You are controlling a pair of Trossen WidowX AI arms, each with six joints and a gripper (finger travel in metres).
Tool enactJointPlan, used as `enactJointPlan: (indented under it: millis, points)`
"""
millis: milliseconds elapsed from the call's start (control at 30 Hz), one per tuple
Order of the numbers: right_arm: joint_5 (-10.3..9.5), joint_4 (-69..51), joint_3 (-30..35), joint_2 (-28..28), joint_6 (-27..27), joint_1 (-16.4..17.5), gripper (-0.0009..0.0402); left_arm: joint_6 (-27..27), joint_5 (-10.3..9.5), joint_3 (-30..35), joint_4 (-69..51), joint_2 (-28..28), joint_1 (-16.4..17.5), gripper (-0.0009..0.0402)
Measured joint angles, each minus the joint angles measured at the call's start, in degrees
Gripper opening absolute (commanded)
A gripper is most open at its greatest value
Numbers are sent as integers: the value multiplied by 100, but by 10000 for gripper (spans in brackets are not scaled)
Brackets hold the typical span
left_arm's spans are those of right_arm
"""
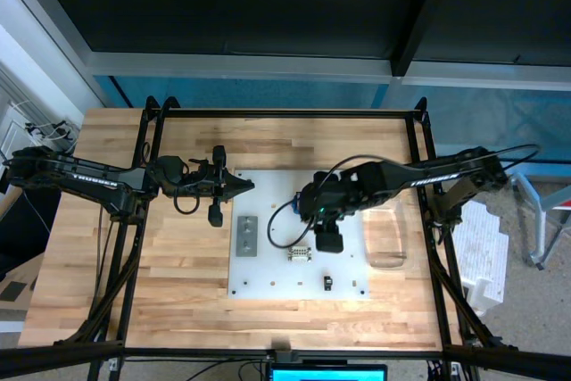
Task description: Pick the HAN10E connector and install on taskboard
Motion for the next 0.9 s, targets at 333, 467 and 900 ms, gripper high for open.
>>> enactJointPlan:
  millis: [333, 467, 900]
  points:
    - [116, 933, -866, -984, -605, -603, 84, 2, 0, 0, 0, 0, 0, 1]
    - [92, 1513, -1331, -1403, -802, -868, 44, 2, 0, -2, 0, 0, 0, 1]
    - [-393, 3545, -2881, -2496, -1058, -1329, 1, 0, 0, -2, 0, 0, 0, 1]
